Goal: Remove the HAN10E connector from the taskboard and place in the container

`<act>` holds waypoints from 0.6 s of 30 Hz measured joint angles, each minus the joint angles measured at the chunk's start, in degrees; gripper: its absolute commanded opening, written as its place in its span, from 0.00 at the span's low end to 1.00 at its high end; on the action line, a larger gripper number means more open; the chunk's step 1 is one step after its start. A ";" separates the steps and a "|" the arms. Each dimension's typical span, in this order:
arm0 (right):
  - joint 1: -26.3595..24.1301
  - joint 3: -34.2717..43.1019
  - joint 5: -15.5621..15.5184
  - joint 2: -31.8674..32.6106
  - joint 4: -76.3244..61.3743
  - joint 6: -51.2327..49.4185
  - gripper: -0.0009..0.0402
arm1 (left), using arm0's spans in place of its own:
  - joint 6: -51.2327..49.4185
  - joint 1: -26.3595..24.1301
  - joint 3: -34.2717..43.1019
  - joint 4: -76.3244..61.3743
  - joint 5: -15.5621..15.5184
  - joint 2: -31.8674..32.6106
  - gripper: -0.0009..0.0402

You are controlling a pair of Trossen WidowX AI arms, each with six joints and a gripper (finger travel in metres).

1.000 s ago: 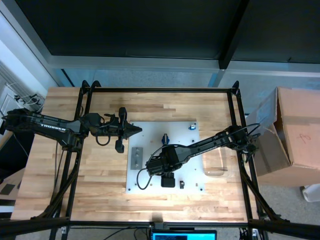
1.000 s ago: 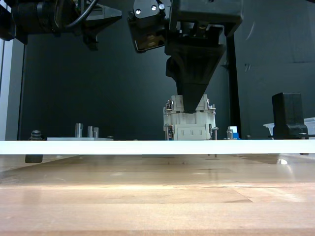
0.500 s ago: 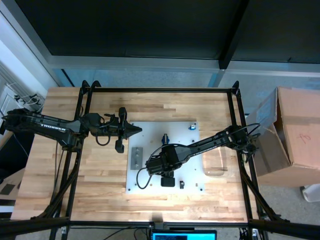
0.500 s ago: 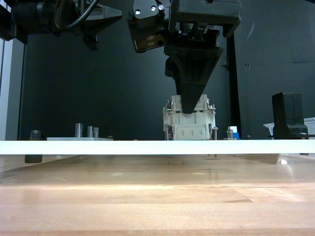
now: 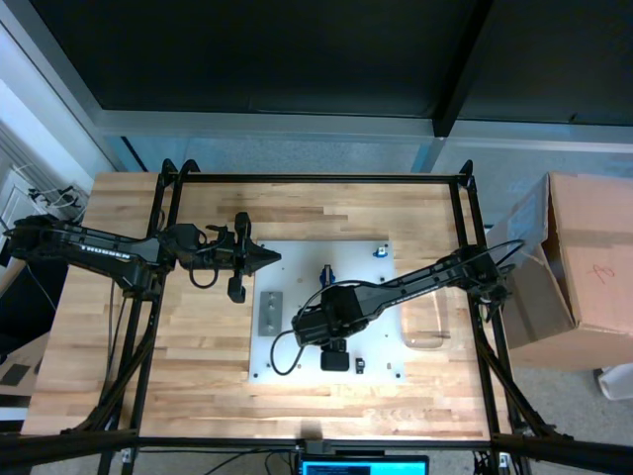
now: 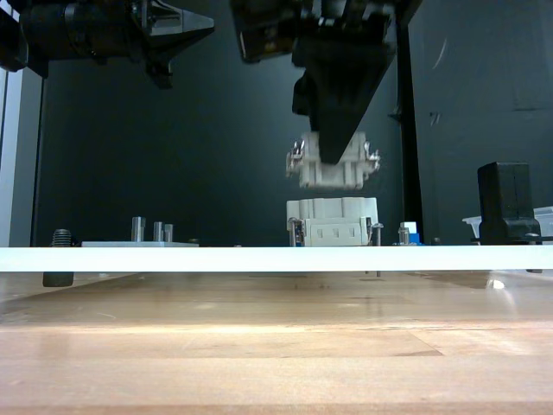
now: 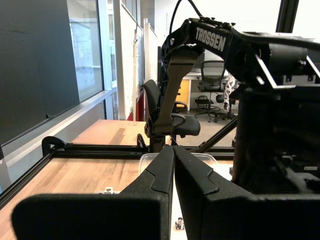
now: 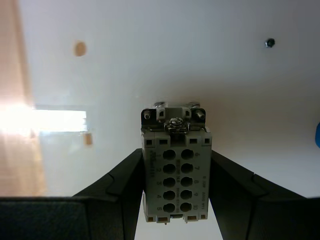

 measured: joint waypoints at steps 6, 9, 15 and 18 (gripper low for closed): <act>-0.13 0.00 0.46 -2.80 -1.01 -0.17 0.05 | 0.02 0.00 0.00 -0.02 0.02 0.00 0.02; -0.11 0.00 0.57 -3.87 -2.01 -0.17 0.06 | 0.00 0.00 0.00 0.00 0.02 0.00 0.02; 0.04 0.00 0.57 -4.94 -3.58 -0.17 0.05 | 0.02 0.00 0.00 0.00 0.02 0.00 0.02; 0.17 0.00 0.59 -5.31 -3.76 -0.17 0.05 | 0.02 0.00 0.00 0.00 0.02 0.00 0.02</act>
